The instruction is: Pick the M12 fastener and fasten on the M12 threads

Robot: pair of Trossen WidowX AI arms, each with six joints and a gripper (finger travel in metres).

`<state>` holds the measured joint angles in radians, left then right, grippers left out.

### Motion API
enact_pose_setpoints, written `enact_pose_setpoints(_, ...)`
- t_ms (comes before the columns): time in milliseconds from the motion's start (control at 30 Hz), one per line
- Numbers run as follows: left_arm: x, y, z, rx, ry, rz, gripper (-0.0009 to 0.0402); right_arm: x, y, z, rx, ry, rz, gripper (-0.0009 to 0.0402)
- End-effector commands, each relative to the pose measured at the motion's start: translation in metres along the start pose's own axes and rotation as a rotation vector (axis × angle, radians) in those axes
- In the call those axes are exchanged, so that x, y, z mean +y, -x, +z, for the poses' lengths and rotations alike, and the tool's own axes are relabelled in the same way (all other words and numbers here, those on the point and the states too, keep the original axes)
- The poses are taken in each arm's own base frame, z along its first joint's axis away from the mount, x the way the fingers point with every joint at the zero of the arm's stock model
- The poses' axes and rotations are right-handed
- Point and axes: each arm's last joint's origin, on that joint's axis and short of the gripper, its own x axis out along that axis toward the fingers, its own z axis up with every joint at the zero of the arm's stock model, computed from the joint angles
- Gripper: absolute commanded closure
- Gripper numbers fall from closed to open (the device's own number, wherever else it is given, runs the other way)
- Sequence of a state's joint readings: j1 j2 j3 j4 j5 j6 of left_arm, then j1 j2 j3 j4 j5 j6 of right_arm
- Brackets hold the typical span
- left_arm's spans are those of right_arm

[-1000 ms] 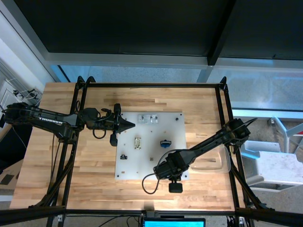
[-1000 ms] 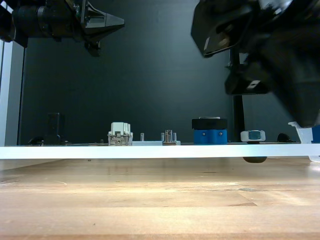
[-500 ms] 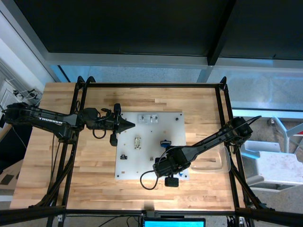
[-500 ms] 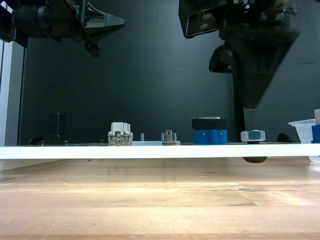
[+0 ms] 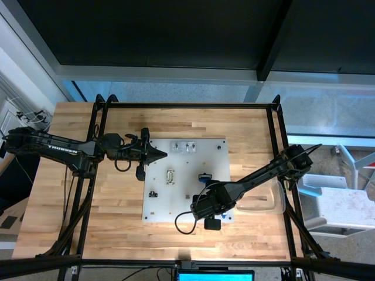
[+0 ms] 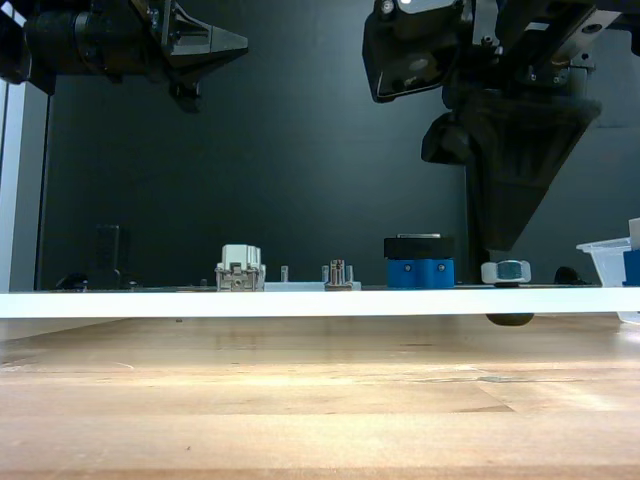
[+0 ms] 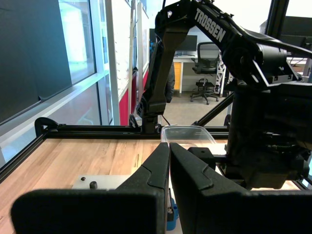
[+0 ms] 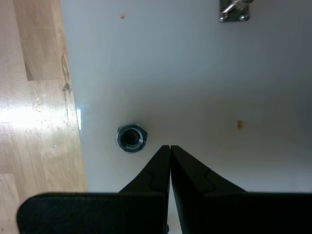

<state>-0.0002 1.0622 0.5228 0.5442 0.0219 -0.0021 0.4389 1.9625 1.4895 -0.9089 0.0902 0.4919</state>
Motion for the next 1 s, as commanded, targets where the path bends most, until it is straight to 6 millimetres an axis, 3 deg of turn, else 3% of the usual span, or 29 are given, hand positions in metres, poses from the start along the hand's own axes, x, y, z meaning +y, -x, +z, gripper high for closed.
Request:
enact_pose_setpoints(33, 0.0, 0.0, 0.0, 0.0, 0.0, 0.0, 0.0393, 0.001, -0.005, 0.001, 0.002, -0.001, 0.005, 0.0393)
enact_pose_setpoints(233, 0.0, 0.0, 0.0, 0.0, 0.0, 0.0, 0.0393, 0.003, -0.01, 0.002, 0.017, 0.002, 0.037, 0.0393)
enact_pose_setpoints(433, 0.0, 0.0, 0.0, 0.0, 0.0, 0.0, 0.0393, 0.009, 0.0, -0.001, 0.13, 0.038, 0.285, 0.0393)
enact_pose_setpoints(1000, 0.0, 0.0, 0.0, 0.0, 0.0, 0.0, 0.0393, 0.0, 0.01, 0.0, 0.0, 0.026, 0.028, 0.0393)
